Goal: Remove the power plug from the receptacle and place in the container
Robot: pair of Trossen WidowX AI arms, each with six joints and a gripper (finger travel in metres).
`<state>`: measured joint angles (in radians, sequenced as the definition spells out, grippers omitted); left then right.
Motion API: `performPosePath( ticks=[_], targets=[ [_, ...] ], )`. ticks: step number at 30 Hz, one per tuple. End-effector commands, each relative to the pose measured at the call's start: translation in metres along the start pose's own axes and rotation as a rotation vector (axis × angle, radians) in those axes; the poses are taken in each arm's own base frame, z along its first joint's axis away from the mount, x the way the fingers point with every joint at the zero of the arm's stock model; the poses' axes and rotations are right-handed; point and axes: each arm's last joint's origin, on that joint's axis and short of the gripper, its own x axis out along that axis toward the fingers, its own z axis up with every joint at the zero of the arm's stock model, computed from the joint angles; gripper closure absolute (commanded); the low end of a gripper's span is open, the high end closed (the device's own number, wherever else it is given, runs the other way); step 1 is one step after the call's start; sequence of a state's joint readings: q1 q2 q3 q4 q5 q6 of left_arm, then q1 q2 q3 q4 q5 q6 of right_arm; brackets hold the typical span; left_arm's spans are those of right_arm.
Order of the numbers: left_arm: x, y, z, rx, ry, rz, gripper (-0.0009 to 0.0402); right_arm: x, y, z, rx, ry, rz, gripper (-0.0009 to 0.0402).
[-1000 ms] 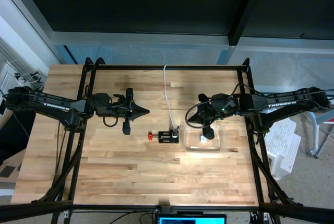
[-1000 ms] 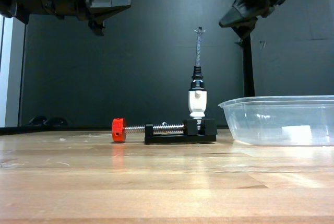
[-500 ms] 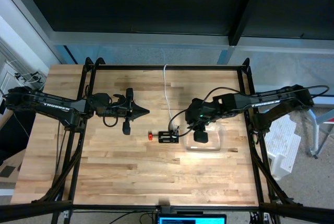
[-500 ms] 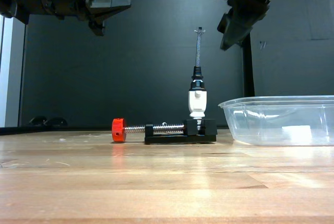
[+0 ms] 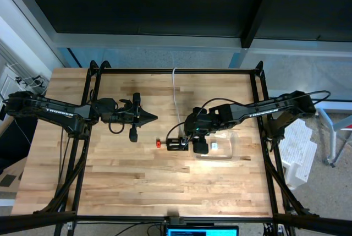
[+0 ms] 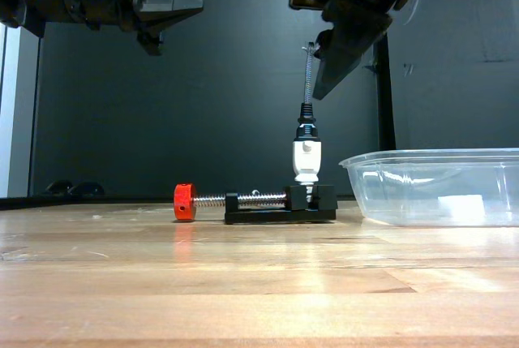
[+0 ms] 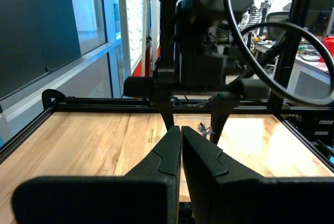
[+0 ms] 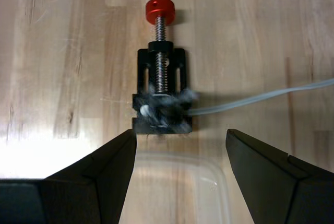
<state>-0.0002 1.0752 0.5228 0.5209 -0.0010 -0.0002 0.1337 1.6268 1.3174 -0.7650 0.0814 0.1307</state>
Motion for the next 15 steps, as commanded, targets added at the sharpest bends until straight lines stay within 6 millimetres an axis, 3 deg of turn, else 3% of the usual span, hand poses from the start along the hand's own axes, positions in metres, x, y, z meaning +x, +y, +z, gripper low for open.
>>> performPosePath(
  ticks=[1,15],
  targets=[
    [0.000,0.000,0.000,0.000,0.000,0.000,0.0393,0.005,0.002,0.005,-0.005,0.030,-0.001,0.0152],
    [0.000,0.000,0.000,0.000,0.000,0.000,0.0393,0.032,0.009,0.013,-0.021,0.082,-0.003,0.0153]
  ],
)
